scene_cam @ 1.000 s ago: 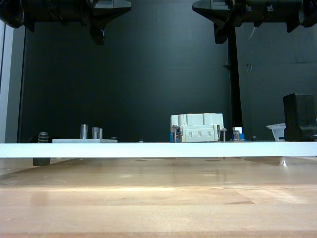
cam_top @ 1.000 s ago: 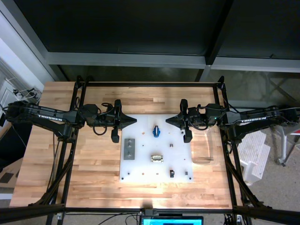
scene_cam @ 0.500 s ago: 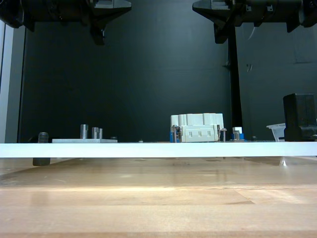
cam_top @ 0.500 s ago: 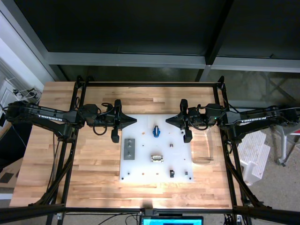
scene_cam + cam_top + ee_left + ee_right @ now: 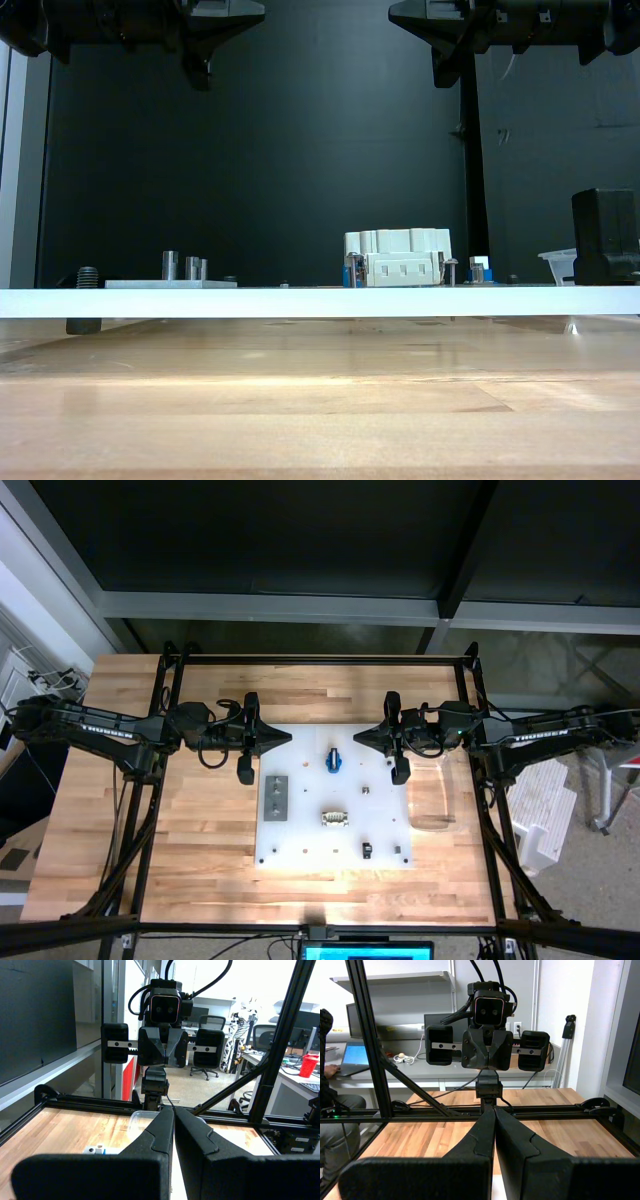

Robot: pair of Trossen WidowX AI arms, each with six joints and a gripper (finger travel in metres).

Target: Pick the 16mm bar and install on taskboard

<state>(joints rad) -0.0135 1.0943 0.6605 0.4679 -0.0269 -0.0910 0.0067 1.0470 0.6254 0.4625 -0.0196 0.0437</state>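
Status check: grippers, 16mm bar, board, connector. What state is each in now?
left gripper: shut, empty, raised over task board left side
right gripper: shut, empty, raised over its right side
16mm bar: in neither gripper; cannot tell where it lies
task board: flat on table
white connector: seated on the board

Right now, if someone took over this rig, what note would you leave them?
Left gripper: jaws shut, empty, high above the taskboard's far left corner.
Right gripper: jaws shut, empty, high above its far right part, facing the left one.
16mm bar: in neither gripper; I cannot tell where it lies.
Short pegs stand in the grey plate on the board; a clear tray sits by its right edge.
Done: nothing visible. Left: find, pick, install the bar.
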